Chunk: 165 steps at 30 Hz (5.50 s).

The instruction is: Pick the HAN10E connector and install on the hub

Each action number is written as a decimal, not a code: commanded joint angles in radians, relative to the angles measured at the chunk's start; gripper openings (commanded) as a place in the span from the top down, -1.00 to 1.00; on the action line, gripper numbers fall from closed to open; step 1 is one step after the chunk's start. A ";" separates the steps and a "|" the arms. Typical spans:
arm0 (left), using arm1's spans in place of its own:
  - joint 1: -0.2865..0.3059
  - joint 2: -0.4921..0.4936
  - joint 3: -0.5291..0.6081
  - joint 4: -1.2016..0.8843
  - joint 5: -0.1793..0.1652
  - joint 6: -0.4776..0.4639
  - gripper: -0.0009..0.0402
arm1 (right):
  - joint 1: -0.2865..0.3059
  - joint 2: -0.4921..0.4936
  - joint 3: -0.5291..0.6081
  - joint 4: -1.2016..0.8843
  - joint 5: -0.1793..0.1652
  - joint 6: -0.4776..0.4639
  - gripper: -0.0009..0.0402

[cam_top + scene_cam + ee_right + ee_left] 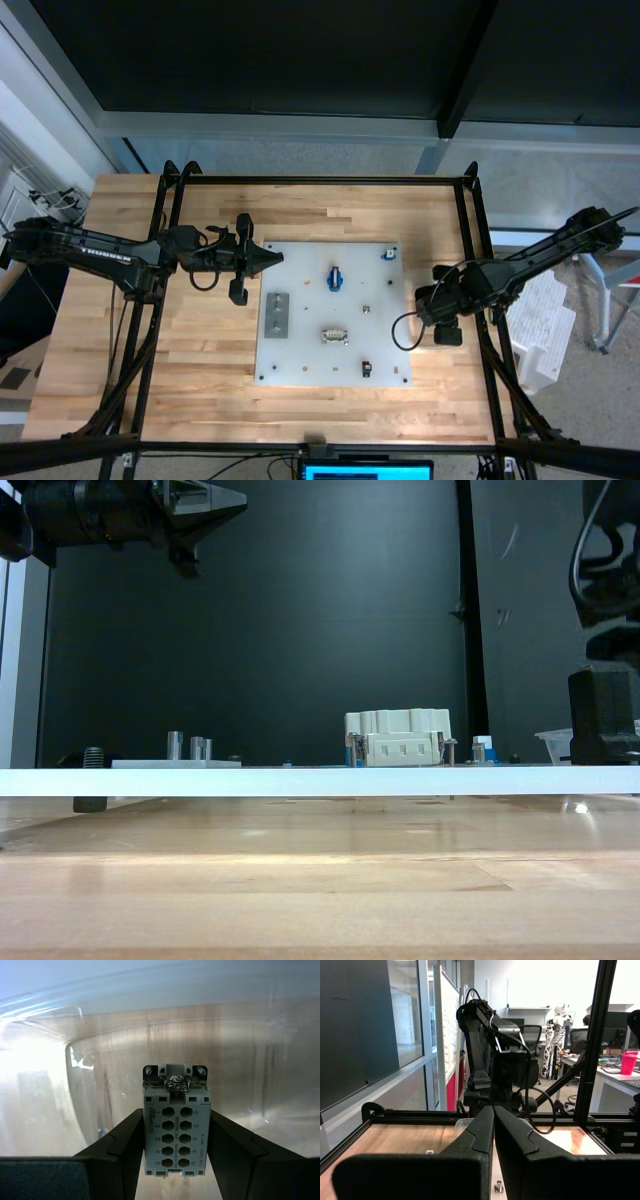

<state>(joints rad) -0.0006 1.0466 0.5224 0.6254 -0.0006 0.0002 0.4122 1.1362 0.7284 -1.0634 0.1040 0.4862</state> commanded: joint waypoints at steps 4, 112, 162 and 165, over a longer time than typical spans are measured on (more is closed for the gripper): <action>0.000 0.000 0.000 0.000 0.000 0.000 0.96 | 0.000 -0.009 0.105 -0.105 0.000 -0.001 0.91; 0.000 0.000 0.000 0.000 0.000 0.000 0.96 | -0.118 0.991 1.144 -0.127 -0.034 -0.185 0.91; 0.000 0.000 0.000 0.000 0.000 0.000 0.96 | -0.131 0.993 1.085 -0.070 -0.044 -0.235 0.91; 0.000 0.000 0.000 0.000 0.000 0.000 0.96 | -0.132 0.993 1.073 -0.061 -0.044 -0.235 0.91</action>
<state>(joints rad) -0.0002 1.0470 0.5224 0.6266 -0.0010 0.0002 0.2810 2.1284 1.8072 -1.1221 0.0505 0.2523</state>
